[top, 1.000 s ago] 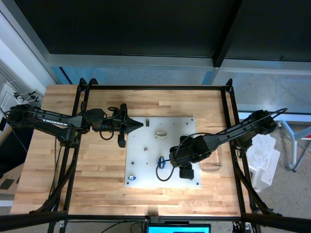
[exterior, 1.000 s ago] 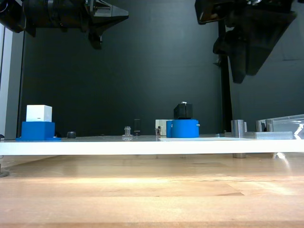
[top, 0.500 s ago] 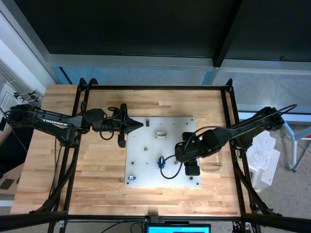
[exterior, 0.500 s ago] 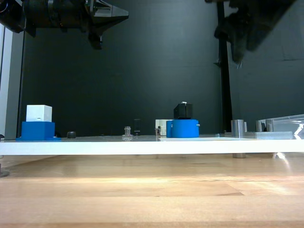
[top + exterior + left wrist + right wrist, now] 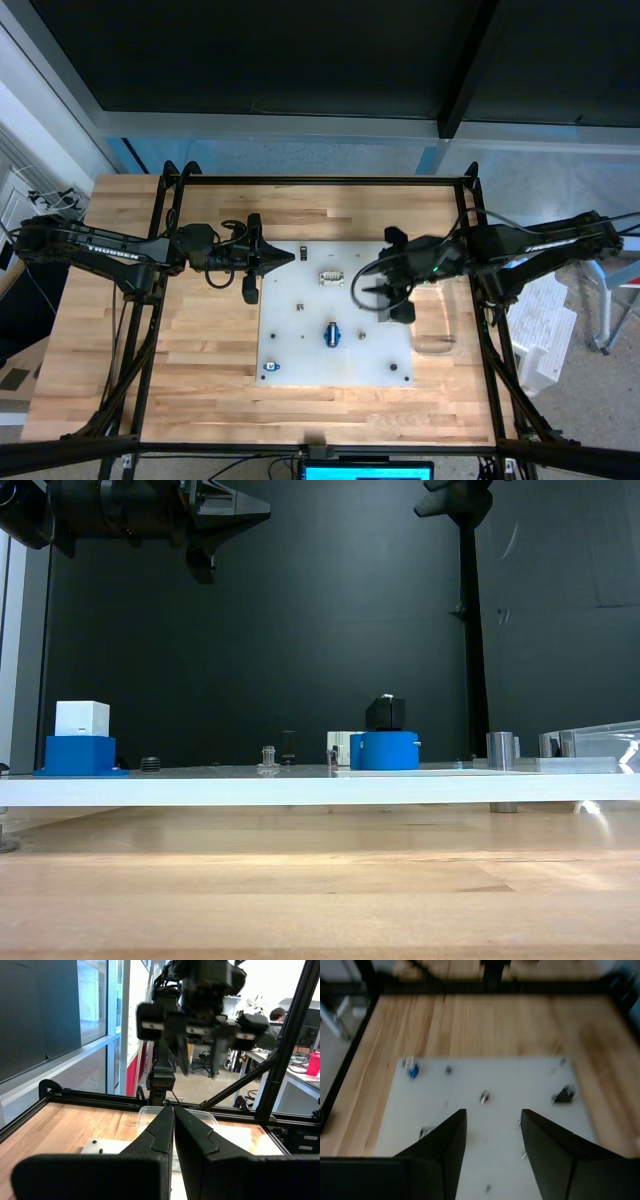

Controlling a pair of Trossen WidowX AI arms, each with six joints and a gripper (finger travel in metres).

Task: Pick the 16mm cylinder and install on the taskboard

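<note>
The taskboard (image 5: 300, 335) is a white square plate lying in the middle of the table. A small silvery peg, which I take for the 16mm cylinder (image 5: 360, 337), stands upright on it just right of a blue fitting (image 5: 331, 333). The low view shows the cylinder (image 5: 499, 750) free, with nothing touching it. My right gripper (image 5: 362, 295) hangs high above the board's right half, open and empty; the right wrist view shows its fingers (image 5: 445, 1135) spread over the board. My left gripper (image 5: 278, 258) is shut and hovers over the board's far left edge.
A clear plastic tray (image 5: 438, 318) lies against the board's right edge. A second blue fitting (image 5: 268, 368) sits at the near left corner and a small connector (image 5: 331, 277) towards the far side. A black frame (image 5: 470, 260) borders the table.
My right gripper has risen and drawn back from low over the board's near right part to high above its far right. The left arm has not moved.
</note>
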